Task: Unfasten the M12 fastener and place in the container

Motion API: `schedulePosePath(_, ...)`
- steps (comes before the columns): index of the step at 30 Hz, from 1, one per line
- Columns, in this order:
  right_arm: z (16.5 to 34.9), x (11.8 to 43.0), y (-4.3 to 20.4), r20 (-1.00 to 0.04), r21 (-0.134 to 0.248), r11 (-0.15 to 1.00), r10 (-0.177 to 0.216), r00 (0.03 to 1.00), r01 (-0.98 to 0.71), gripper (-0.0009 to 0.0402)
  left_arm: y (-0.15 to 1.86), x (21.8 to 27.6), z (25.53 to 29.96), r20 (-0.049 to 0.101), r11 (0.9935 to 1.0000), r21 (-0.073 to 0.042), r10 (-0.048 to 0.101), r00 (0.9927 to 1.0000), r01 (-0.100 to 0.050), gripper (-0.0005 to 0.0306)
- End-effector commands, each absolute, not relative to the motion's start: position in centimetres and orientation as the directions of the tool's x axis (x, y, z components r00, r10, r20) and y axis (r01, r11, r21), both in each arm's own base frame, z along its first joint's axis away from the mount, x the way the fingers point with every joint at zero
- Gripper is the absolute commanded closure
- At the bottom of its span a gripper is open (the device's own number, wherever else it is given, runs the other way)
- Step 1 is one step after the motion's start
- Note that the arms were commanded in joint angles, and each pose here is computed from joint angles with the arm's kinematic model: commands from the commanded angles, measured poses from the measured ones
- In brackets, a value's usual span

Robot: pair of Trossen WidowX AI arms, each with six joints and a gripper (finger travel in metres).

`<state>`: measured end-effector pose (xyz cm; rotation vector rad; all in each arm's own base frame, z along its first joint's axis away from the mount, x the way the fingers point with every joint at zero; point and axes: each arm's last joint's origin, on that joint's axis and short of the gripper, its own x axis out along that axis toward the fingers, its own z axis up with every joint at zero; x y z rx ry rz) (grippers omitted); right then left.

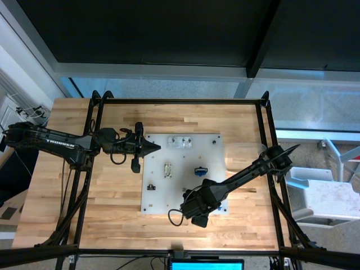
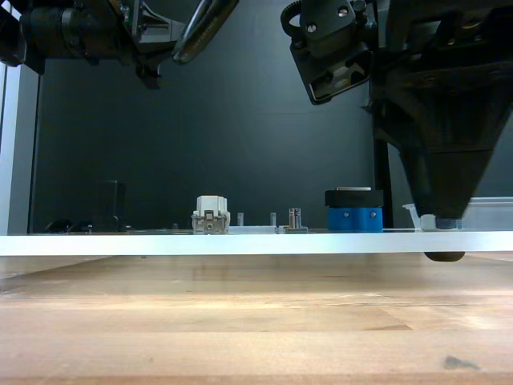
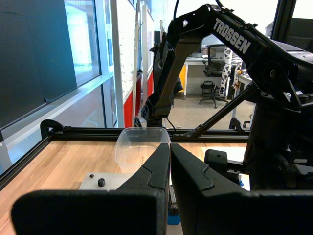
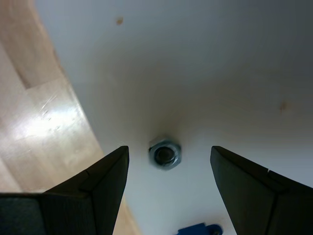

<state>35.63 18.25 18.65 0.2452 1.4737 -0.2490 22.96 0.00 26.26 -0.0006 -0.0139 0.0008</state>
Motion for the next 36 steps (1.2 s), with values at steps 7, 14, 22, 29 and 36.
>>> schedulePosePath(7,18.61,35.69,18.13,-0.996,0.003,0.962,-0.021,0.082,0.274,0.016,0.0,22.96,26.27,0.014,1.0,0.0,0.0,0.9999,0.0,0.03)
schedulePosePath(14,18.45,35.64,18.09,-0.997,0.001,0.963,-0.021,0.079,0.27,0.016,0.01,22.96,26.27,0.014,1.0,0.0,0.001,0.9999,-0.001,0.03)
schedulePosePath(22,18.05,35.61,18.05,-0.997,0.007,0.962,-0.016,0.082,0.272,0.0164,0.0,22.96,26.27,0.014,1.0,0.0,0.0,0.9999,0.0,0.03)
schedulePosePath(29,18.05,35.61,18.03,-0.997,0.007,0.961,-0.017,0.081,0.276,0.0206,0.0,22.96,26.27,0.014,1.0,0.0,0.0,0.9999,0.0,0.03)
schedulePosePath(36,18.05,35.64,18.01,-0.996,0.008,0.961,-0.016,0.082,0.276,0.027,0.0,22.96,26.27,0.014,1.0,0.0,0.0,0.9999,0.0,0.03)
